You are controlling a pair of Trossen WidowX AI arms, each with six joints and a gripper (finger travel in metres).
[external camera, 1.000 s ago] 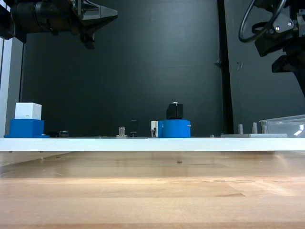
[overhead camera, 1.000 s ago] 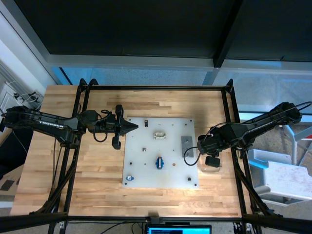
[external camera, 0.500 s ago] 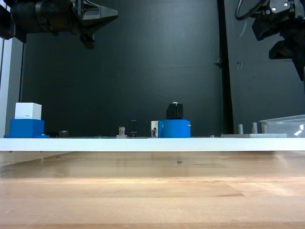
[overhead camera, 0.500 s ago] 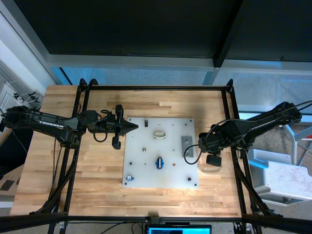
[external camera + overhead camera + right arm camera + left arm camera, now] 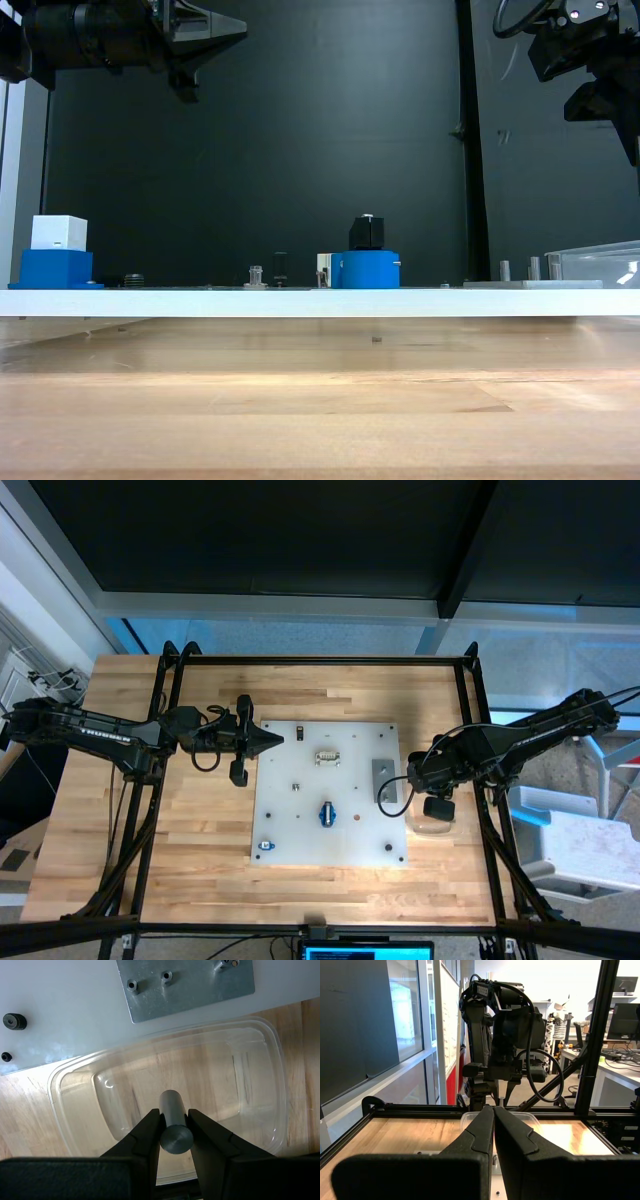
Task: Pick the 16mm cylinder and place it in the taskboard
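Note:
The 16mm cylinder (image 5: 175, 1127), a dull grey metal rod, is pinched between the fingers of my right gripper (image 5: 174, 1114), which is shut on it. It hangs in the air above a clear plastic tray (image 5: 260, 1055), just off the right edge of the taskboard (image 5: 60, 1005). From above, the right gripper (image 5: 418, 777) sits beside the white taskboard (image 5: 300, 820) and its grey metal block (image 5: 384, 778). My left gripper (image 5: 270, 737) hovers high at the board's left edge, shut and holding nothing; its fingers (image 5: 485, 1125) are pressed together.
The clear tray (image 5: 432, 822) lies on the wooden table right of the board. A blue connector (image 5: 370, 268), a white-topped blue block (image 5: 57, 255) and small posts stand on the board. A black frame (image 5: 320, 661) rings the table.
My right gripper has risen with the cylinder over the tray, then held nearly still. The left arm has not moved.

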